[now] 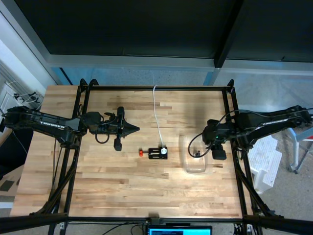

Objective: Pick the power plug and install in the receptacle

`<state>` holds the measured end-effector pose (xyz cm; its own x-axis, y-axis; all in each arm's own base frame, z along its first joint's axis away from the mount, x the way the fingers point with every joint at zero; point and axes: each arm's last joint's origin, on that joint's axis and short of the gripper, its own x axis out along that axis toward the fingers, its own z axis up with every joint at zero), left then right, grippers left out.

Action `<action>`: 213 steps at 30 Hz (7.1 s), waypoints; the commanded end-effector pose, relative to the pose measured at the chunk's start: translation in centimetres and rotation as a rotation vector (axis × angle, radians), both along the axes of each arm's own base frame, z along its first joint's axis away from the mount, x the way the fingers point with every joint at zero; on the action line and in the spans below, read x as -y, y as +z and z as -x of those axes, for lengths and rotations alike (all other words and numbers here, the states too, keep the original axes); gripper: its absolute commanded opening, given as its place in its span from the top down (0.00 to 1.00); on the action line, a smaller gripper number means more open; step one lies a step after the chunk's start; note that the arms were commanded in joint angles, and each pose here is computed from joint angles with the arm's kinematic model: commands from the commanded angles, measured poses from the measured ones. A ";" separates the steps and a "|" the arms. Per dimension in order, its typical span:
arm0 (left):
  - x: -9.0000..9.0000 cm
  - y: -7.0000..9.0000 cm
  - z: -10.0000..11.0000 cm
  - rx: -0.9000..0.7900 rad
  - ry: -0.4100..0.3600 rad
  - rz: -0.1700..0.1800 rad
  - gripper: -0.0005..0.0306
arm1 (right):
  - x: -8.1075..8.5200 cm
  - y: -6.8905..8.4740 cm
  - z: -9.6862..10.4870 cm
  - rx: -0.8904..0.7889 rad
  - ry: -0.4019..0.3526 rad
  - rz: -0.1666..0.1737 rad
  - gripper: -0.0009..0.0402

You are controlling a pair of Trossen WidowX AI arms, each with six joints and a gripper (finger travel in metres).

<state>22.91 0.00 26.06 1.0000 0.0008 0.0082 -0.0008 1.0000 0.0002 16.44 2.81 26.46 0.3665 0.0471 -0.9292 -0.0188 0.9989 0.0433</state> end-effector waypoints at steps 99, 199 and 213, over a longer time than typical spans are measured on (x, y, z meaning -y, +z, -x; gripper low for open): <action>0.0 0.0 0.0 0.000 0.000 0.000 0.98 | -3.2 -7.8 -2.5 0.002 -0.017 0.011 0.98; 0.0 0.0 0.0 0.000 0.000 0.000 0.98 | -2.5 -1.3 -19.2 0.056 -0.006 0.064 0.98; 0.0 0.0 0.0 0.000 0.000 0.000 0.98 | -2.6 -1.3 -19.2 0.054 -0.001 0.065 0.98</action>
<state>22.91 0.00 26.04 1.0000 0.0004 0.0074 -0.0004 1.0000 -0.0002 35.65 5.37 25.17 0.4157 -0.0128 -0.9094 -0.0175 0.9996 -0.0221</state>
